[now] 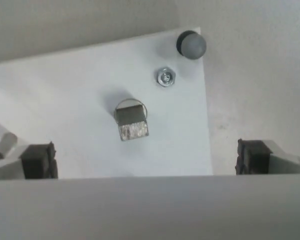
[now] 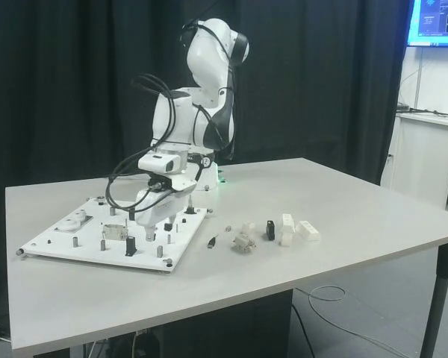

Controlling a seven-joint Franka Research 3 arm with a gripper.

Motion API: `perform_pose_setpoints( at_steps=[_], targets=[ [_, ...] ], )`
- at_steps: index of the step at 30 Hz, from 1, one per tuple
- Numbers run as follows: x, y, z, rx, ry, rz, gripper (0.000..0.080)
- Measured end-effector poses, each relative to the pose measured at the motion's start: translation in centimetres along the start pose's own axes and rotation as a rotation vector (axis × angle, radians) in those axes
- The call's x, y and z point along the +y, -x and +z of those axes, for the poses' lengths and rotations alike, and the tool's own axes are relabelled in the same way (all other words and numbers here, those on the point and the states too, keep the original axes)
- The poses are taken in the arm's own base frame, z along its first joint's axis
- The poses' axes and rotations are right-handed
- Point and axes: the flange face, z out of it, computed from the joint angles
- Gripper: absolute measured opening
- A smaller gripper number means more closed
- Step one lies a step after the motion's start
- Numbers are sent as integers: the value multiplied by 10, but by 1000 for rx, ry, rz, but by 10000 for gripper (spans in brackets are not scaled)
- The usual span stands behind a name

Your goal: Remove square peg 4.

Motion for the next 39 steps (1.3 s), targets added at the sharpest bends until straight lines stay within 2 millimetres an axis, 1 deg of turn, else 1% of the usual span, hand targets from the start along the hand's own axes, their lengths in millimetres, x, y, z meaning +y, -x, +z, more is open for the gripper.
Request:
perform_pose_setpoints(
  at_steps=[5, 19, 39],
  targets=[
    [4, 2, 8, -2, -13, -37, 800],
    [5, 9, 27, -19, -40, -97, 800],
    [2, 11, 36, -24, -61, -106, 800]
  ],
)
